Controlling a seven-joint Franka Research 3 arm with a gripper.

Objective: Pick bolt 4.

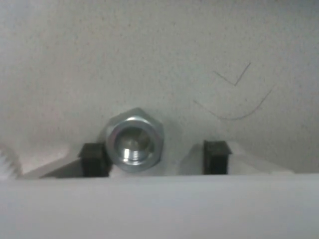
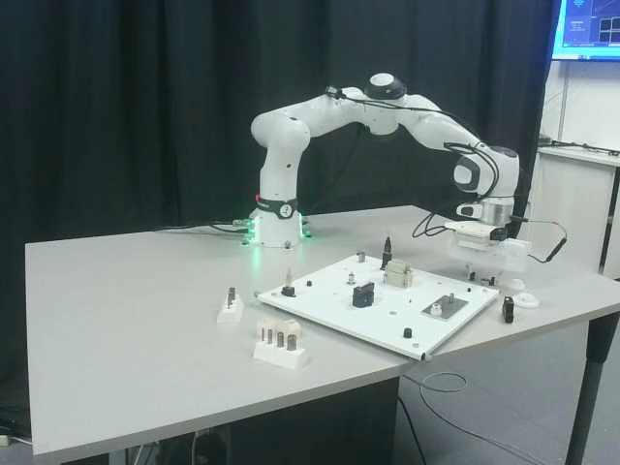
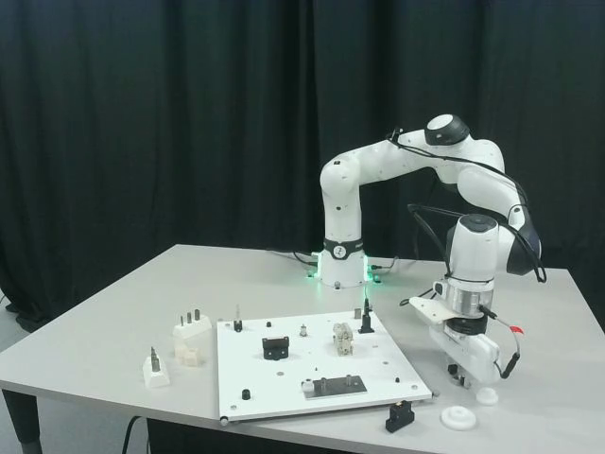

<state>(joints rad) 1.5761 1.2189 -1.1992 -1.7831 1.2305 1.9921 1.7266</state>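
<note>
In the wrist view a grey metal bolt point(image 1: 134, 142) with a hexagonal head stands on end on the grey table point(image 1: 159, 59), seen from above. My gripper point(image 1: 155, 158) is open around it, with one black fingertip point(image 1: 94, 159) close against the bolt and the other fingertip point(image 1: 215, 157) a clear gap away. In the first room view the gripper point(image 2: 481, 274) hangs low over the table just past the far right corner of the white board point(image 2: 320, 310). The second room view shows the gripper point(image 3: 460, 378) right of the board point(image 3: 284, 388). The hand hides the bolt in both room views.
The board carries several small black and metal parts. Two white bolt holders point(image 2: 281, 344) point(image 2: 231, 308) stand left of it. A white disc point(image 3: 461, 416), a smaller white disc point(image 3: 488, 395) and a black piece point(image 3: 401, 414) lie near the gripper. Faint scratches point(image 1: 234, 94) mark the table.
</note>
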